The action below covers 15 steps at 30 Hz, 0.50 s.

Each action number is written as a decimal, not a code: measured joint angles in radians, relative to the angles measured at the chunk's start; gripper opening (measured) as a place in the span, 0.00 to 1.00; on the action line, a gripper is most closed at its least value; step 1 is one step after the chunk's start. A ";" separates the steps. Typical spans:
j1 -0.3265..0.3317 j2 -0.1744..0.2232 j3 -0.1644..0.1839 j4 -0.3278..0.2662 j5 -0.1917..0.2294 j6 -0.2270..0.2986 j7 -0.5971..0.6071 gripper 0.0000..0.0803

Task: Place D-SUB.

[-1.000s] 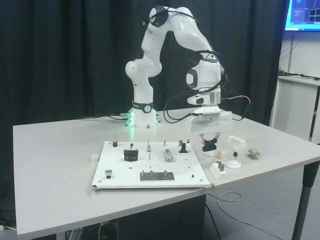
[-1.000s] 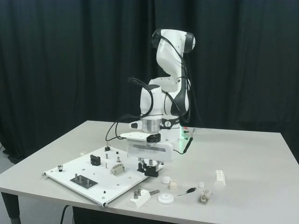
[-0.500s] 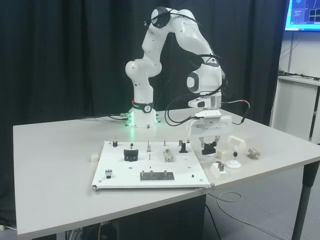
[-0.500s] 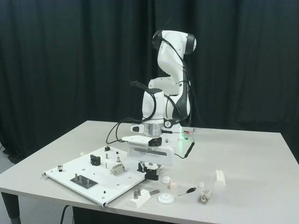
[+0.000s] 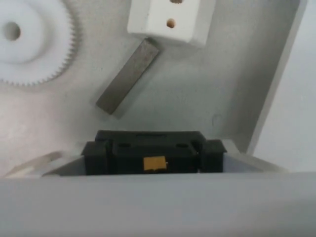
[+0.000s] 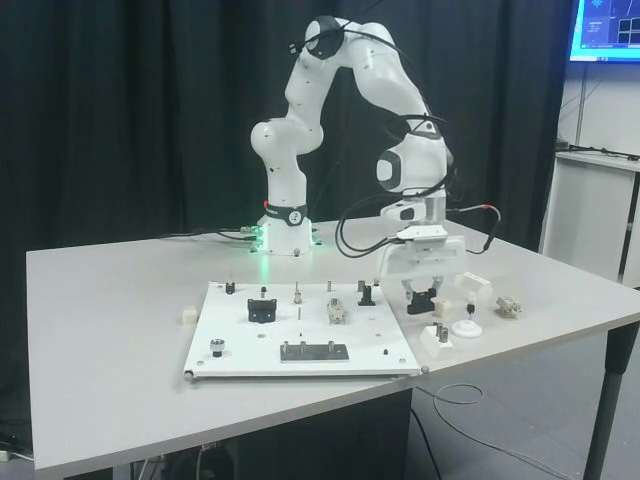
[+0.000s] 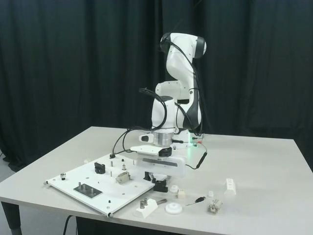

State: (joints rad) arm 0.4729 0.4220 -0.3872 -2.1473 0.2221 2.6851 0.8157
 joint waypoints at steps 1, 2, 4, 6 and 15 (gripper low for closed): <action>0.000 0.001 0.001 0.000 0.000 0.002 -0.004 0.47; 0.000 0.002 0.002 0.000 0.000 0.005 -0.008 0.51; 0.000 0.004 0.003 0.000 0.000 0.007 -0.015 0.51; 0.000 0.004 0.004 0.000 0.000 0.008 -0.016 0.51; 0.000 -0.001 0.011 0.005 0.000 0.011 -0.016 0.96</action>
State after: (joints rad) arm 0.4729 0.4213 -0.3766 -2.1425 0.2220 2.6963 0.7995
